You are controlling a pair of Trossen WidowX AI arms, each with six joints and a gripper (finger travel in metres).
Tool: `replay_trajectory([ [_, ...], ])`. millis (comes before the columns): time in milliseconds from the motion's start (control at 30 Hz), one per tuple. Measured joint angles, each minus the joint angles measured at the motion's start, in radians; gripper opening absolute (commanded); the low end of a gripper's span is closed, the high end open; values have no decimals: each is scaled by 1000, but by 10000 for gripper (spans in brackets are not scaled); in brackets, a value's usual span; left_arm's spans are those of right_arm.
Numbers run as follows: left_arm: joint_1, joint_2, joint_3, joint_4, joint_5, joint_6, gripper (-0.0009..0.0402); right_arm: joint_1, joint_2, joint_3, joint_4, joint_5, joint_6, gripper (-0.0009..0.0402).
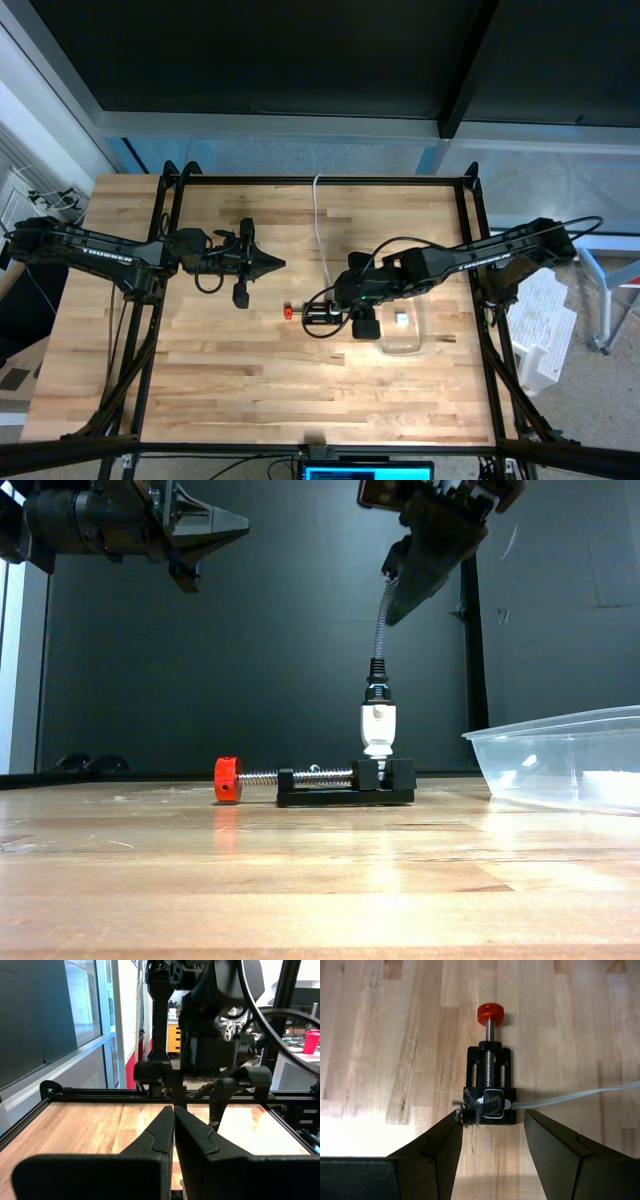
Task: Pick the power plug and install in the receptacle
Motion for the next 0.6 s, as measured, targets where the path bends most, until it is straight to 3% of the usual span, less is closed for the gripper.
replay_trajectory([
  [333,0,0,0,0,0,0,0,-12,-126,-117,12,-2,-1,135],
  [600,0,0,0,0,0,0,0,-39,-263,-225,122,-1,-22,66],
])
